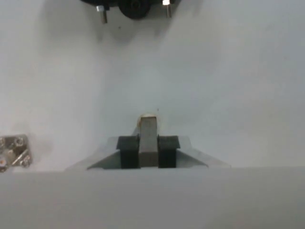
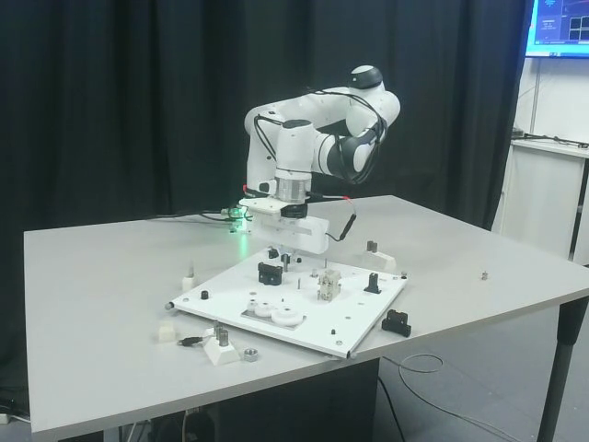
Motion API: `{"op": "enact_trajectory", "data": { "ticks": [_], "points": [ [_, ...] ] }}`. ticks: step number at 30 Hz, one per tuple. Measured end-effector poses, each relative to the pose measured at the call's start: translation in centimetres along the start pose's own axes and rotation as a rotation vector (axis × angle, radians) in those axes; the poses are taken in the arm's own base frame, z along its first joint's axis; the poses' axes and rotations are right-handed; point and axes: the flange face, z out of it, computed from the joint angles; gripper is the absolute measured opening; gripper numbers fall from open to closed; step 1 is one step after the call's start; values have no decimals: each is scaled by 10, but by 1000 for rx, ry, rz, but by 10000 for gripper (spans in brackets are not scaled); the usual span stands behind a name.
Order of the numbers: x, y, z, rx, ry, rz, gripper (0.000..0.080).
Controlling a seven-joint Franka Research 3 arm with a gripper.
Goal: Insert square peg 2.
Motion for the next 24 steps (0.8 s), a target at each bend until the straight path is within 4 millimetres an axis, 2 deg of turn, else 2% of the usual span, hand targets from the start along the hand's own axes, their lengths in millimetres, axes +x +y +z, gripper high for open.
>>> {"op": "enact_trajectory", "data": {
  "ticks": [14,15,23,24],
  "points": [
    [1,-2,-2,11,17,-1,75],
    [1,-3,-2,11,19,-2,290],
    [1,-7,-11,19,32,-2,290],
    [1,-8,-13,21,34,-2,750]
  ]
}}
